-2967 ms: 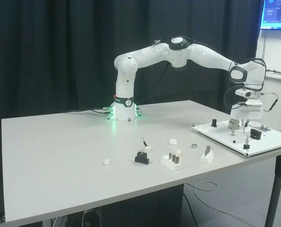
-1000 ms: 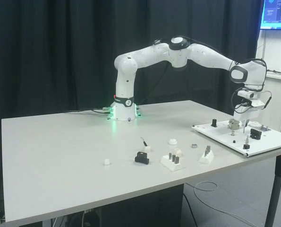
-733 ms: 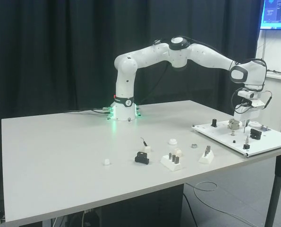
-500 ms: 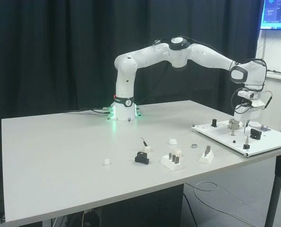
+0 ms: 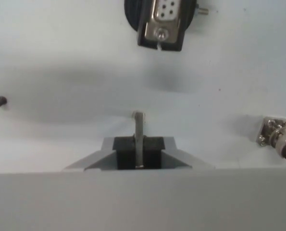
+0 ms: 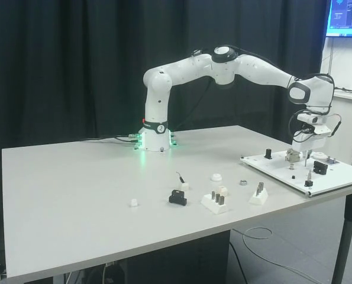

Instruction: Insert square peg 1.

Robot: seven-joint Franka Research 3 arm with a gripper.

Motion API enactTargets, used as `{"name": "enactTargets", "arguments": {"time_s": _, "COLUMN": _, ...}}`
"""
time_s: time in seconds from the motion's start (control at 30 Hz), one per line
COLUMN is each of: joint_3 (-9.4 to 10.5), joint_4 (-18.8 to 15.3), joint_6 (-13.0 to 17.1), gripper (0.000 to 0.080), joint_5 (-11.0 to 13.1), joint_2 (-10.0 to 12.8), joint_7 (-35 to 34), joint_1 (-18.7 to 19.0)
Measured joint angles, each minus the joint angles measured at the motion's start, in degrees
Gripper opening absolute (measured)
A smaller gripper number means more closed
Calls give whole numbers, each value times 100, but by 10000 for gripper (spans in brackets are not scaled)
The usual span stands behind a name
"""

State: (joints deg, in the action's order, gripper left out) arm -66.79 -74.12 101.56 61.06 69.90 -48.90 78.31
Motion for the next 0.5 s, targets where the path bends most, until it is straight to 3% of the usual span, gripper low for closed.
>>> {"name": "enactTargets", "arguments": {"time_s": 0.5, "joint_3": 3, "joint_4": -1, "joint_6": -7, "gripper": 29, "joint_5": 0, "joint_2": 4, "joint_7": -73, "joint_1": -5}}
